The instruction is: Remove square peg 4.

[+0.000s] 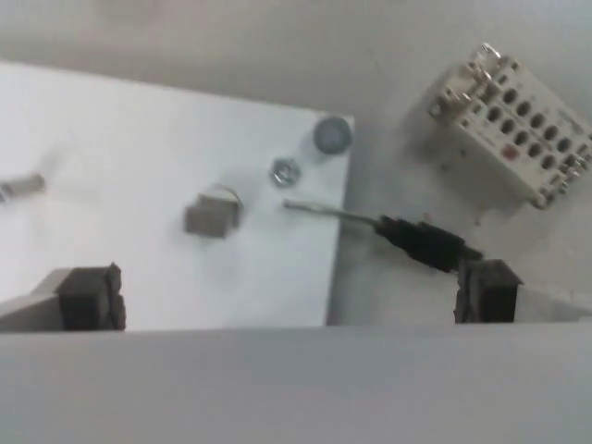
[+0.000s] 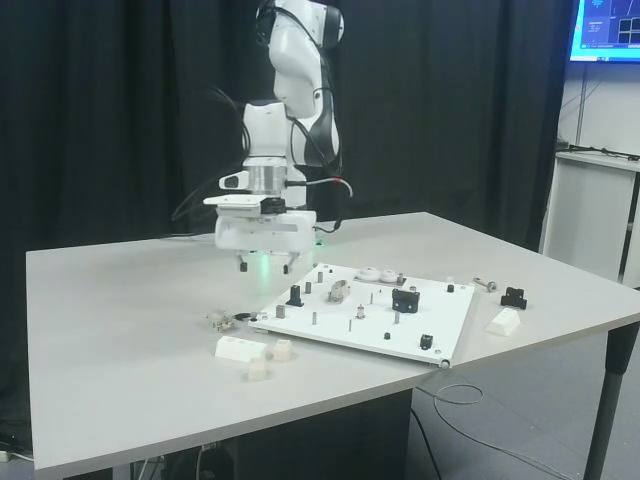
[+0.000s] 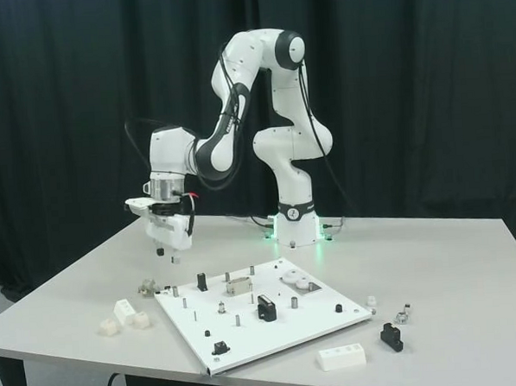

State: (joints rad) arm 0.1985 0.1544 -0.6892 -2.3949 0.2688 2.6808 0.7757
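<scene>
A small grey square peg (image 1: 213, 215) stands near the corner of the white board (image 1: 139, 139). In the room views that peg (image 2: 279, 311) (image 3: 175, 292) is at the board's (image 2: 440, 320) (image 3: 291, 330) corner closest to the arm's hand. My gripper (image 1: 287, 296) (image 2: 264, 265) (image 3: 167, 255) hangs well above that corner, open wide with nothing between its black fingertips (image 1: 90, 298). It touches neither the peg nor the board.
A pale connector block (image 1: 513, 125) (image 2: 218, 320) (image 3: 147, 288) and a black plug with a metal pin (image 1: 421, 240) lie on the grey table beside the board's corner. A nut (image 1: 283, 171) sits near the peg. White blocks (image 2: 240, 347) (image 3: 124, 310) lie nearby; more pegs and black parts stand across the board.
</scene>
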